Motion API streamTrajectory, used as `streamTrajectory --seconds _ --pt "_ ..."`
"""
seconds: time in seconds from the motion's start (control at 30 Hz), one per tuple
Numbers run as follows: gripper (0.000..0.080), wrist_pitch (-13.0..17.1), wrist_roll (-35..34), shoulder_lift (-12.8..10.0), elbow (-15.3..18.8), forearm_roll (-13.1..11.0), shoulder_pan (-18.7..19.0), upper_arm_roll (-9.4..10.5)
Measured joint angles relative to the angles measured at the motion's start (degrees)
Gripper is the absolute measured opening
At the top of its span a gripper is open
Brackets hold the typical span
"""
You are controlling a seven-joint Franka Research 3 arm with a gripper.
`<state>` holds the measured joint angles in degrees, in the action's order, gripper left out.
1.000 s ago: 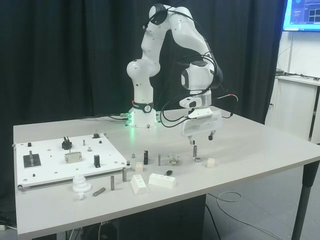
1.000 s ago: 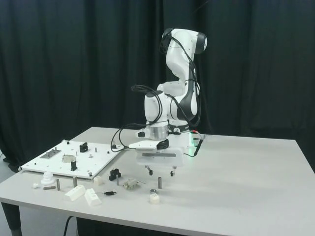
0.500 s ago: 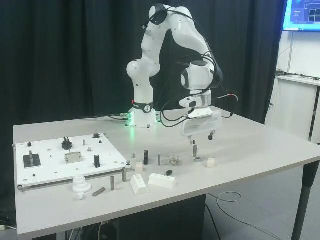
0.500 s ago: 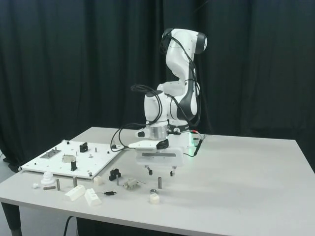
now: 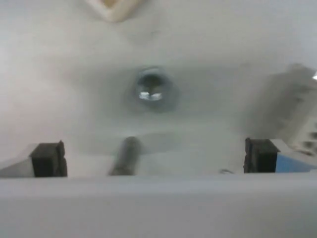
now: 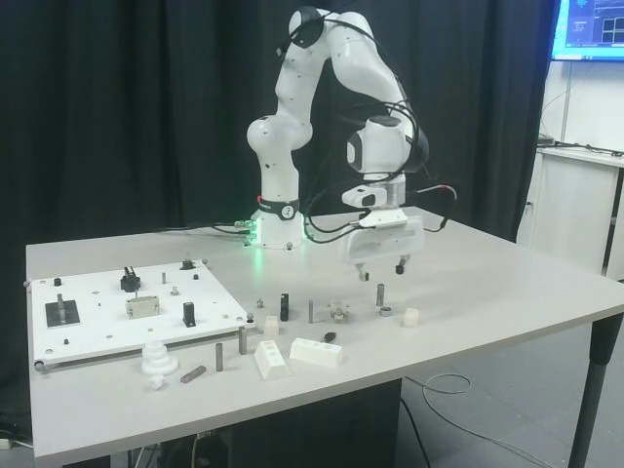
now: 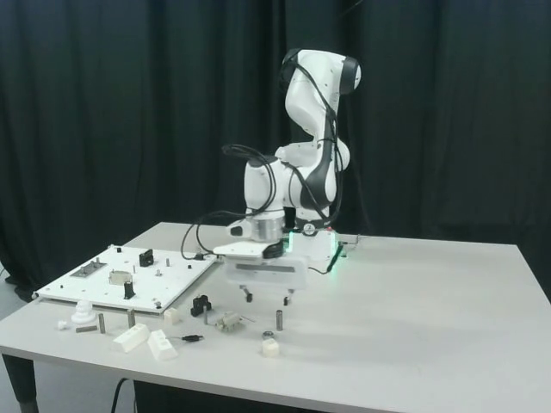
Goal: Remove square peg 2.
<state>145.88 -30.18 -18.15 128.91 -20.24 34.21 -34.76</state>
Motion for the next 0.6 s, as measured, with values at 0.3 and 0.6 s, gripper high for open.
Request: streamTrajectory --seconds 0.3,0.6 --pt "0.0800 -1.30 0.06 0.01 -0.73 6.19 -0.94 -4.29" --pt "0.0800 -2.83 2.52 0.10 -2.19 13.11 -5.95 -5.88"
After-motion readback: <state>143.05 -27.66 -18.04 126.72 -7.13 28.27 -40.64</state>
